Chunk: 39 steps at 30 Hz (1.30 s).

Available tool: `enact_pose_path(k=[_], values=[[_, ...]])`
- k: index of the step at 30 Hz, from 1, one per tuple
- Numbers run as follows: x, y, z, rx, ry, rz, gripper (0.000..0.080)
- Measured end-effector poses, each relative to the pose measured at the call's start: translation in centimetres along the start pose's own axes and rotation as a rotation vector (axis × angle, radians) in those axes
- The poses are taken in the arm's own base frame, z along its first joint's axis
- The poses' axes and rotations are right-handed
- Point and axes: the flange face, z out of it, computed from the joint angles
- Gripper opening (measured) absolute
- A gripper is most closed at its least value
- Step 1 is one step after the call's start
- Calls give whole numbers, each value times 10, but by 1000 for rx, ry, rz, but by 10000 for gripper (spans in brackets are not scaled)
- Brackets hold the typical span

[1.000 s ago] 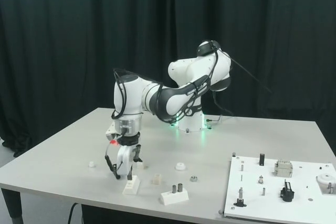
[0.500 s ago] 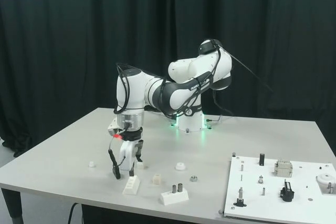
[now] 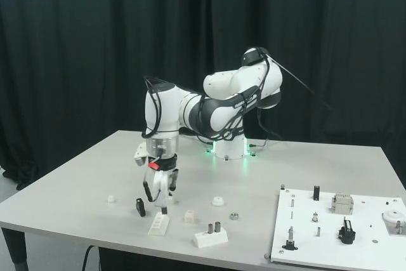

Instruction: Insert square peg 4.

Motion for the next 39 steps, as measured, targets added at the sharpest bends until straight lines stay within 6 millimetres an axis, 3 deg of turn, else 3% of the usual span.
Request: enact_pose_path(k=[18, 28, 39], values=[[-41, 34, 0, -108, -70, -322, 98], [-71, 74, -9, -198, -112, -574, 98], [-109, 131, -27, -231, -148, -835, 98]])
